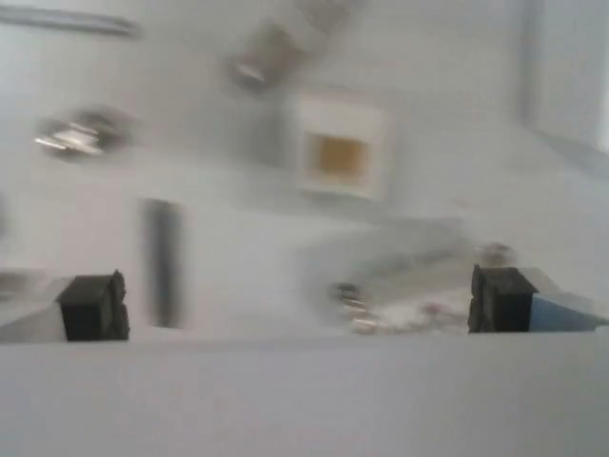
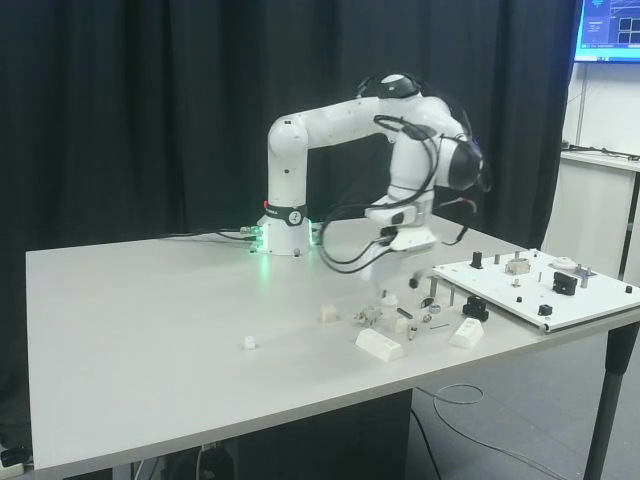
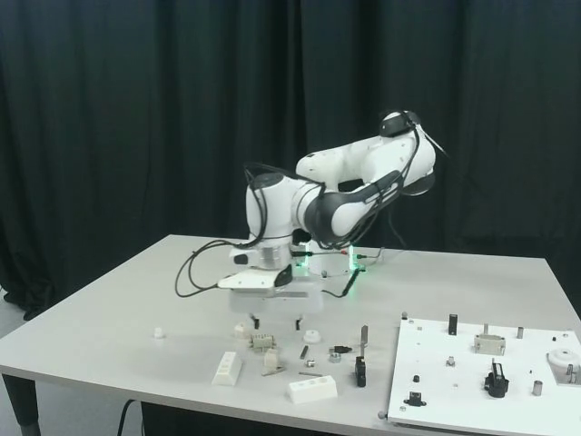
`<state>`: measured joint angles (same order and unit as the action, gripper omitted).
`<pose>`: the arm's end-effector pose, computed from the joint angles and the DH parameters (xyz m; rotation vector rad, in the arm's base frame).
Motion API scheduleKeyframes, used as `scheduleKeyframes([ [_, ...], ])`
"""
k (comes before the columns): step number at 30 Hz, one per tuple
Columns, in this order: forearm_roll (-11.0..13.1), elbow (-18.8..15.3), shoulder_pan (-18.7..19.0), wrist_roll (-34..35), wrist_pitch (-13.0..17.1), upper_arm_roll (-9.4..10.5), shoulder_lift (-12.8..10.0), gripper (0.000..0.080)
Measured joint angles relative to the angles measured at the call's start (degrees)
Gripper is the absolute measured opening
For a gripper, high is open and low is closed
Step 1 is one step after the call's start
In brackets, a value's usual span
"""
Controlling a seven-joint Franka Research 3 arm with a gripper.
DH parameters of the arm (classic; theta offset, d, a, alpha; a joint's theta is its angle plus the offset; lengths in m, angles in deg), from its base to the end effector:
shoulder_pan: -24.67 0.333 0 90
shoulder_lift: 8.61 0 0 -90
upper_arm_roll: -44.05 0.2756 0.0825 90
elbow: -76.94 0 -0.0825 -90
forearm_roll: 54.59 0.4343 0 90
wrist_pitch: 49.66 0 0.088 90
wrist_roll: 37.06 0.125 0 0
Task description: Remove square peg 1.
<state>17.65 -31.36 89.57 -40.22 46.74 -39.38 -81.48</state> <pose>0.6180 -0.0707 0.2082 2.9539 -0.9970 -0.1572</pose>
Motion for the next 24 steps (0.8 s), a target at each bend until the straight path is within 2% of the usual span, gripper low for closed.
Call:
scheduleKeyframes([
  [14,1.99,10.93,3.49,17.25,-7.17,-0.64,1.46,0.08],
  [18,2.85,14.34,4.75,23.48,-8.21,-0.45,1.47,0.08],
  [24,3.61,19.96,6.4,32.37,-8.23,0.76,1.51,0.08],
])
